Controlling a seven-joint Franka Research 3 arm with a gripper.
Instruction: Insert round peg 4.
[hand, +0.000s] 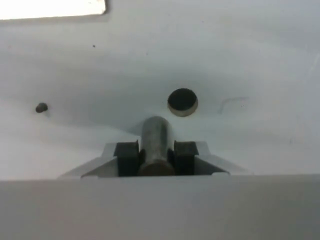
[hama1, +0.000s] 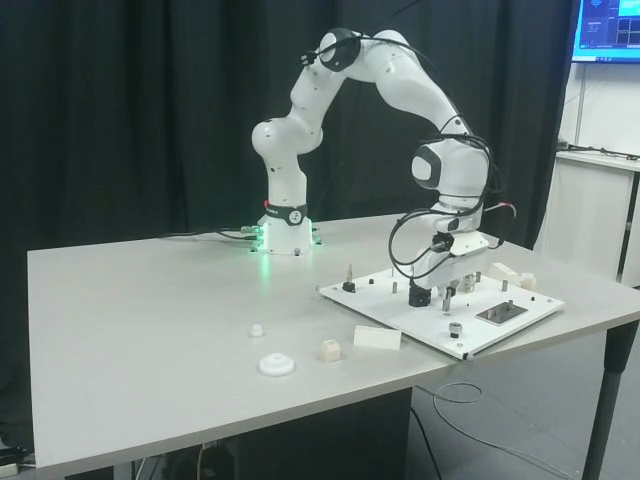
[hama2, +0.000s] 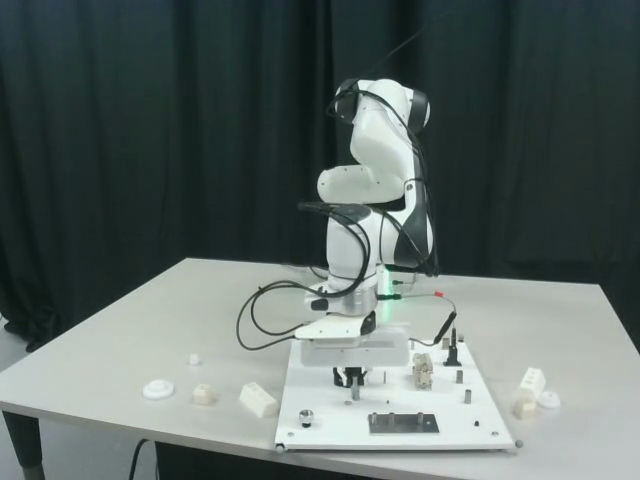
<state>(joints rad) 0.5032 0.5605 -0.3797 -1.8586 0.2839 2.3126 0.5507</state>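
Note:
My gripper (hand: 156, 156) is shut on a grey round peg (hand: 156, 142), held upright between the black fingertips (hand: 127, 157). The peg's lower end hangs just above the white board (hand: 250, 75), close beside a round dark hole (hand: 182, 101) and not over it. In the first room view the gripper (hama1: 420, 296) hovers low over the white board (hama1: 385, 310). The second room view shows the gripper (hama2: 350, 377) above the board (hama2: 310, 395), with a short upright peg (hama2: 356, 391) just below it.
Several small posts and fixtures stand on the board, among them a black post (hama2: 452, 352) and a grey plate (hama2: 403, 423). White blocks (hama1: 377, 338) and a white gear (hama1: 275, 365) lie on the grey table. A small dark screw (hand: 41, 107) marks the board.

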